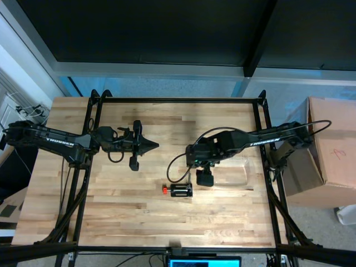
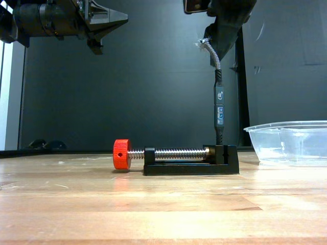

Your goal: Remove the USB-C connector from the USB-C receptacle and place in the container

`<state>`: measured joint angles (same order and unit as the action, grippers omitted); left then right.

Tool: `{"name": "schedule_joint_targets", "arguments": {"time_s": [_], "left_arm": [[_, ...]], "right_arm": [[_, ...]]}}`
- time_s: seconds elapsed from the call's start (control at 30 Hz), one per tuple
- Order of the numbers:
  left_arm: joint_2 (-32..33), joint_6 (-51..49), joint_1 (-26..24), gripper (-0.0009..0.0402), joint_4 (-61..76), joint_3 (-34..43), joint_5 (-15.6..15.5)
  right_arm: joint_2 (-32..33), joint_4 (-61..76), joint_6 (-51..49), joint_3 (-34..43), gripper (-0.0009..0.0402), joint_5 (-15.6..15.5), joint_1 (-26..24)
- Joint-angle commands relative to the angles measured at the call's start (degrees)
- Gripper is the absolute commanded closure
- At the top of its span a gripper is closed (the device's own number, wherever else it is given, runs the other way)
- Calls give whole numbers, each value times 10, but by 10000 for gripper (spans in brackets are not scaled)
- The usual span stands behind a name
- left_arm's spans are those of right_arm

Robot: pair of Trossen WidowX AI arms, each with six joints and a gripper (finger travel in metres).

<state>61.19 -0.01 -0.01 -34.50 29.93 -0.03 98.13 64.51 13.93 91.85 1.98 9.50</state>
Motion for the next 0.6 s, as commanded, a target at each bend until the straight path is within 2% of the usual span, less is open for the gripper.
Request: {"name": "schedule_joint_targets", "arguments": {"time_s": [0.03, 0.33, 0.6], "left_arm": [[0, 0, 0, 393, 0, 0, 0], [0, 0, 0, 393, 0, 0, 0], [0, 0, 0, 393, 0, 0, 0]], "right_arm": [[23, -6, 1, 5, 151, 0, 3], [82, -40, -16, 1, 165, 0, 6], [107, -72, -25, -10, 206, 0, 7]]}}
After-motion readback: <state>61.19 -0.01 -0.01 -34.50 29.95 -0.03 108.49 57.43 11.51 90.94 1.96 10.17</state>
